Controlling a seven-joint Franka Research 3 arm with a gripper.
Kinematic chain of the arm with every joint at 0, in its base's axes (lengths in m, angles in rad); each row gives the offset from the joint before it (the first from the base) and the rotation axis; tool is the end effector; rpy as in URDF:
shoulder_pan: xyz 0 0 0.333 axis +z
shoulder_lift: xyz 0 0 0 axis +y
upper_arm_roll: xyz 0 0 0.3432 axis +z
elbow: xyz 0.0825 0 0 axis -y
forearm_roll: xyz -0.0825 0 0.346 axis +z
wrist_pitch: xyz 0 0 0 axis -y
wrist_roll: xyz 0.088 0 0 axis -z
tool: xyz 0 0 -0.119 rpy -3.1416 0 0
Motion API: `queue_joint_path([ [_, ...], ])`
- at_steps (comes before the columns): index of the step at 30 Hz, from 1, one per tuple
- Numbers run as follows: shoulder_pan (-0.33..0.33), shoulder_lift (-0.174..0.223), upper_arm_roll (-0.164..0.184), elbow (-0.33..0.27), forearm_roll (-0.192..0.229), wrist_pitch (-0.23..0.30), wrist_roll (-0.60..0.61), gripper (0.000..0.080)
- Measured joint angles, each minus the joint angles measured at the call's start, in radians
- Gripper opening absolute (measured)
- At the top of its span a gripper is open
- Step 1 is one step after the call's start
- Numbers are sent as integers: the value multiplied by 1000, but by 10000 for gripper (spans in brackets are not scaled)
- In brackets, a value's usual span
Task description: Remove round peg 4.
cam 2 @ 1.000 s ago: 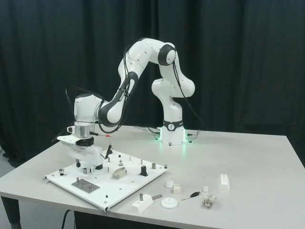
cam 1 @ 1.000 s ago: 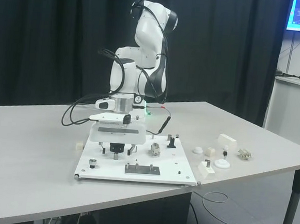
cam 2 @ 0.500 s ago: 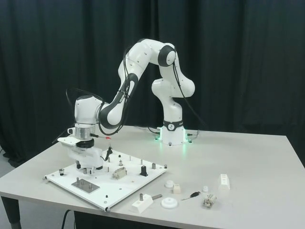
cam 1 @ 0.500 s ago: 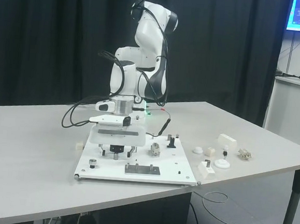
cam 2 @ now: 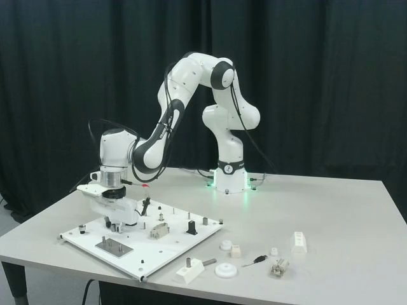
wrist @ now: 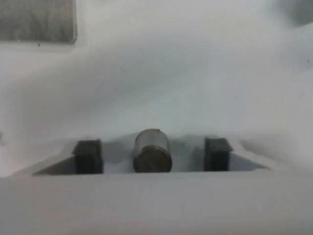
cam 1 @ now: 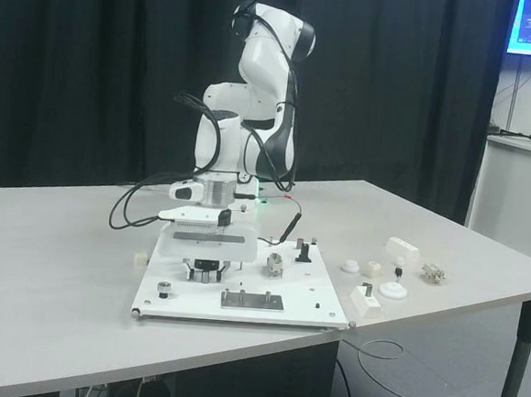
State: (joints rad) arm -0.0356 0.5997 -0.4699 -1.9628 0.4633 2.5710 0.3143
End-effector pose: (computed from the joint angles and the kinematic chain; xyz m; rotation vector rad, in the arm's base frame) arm 0.5457 -0.2832 0.2427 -2.6597 1.6628 -0.1691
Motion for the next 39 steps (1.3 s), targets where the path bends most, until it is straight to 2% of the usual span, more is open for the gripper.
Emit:
queue_joint_path([
  [5,-2,5,0,0,0,0,0,494],
  [6,-2,6,0,0,0,0,0,294],
  [10,-2,6,2,1,0,-2,0,294],
  [11,-2,6,2,1,0,-2,0,151],
  [30,-1,5,1,2,0,-4,-1,154],
  [39,-2,-11,-5,2,0,-25,-14,153],
])
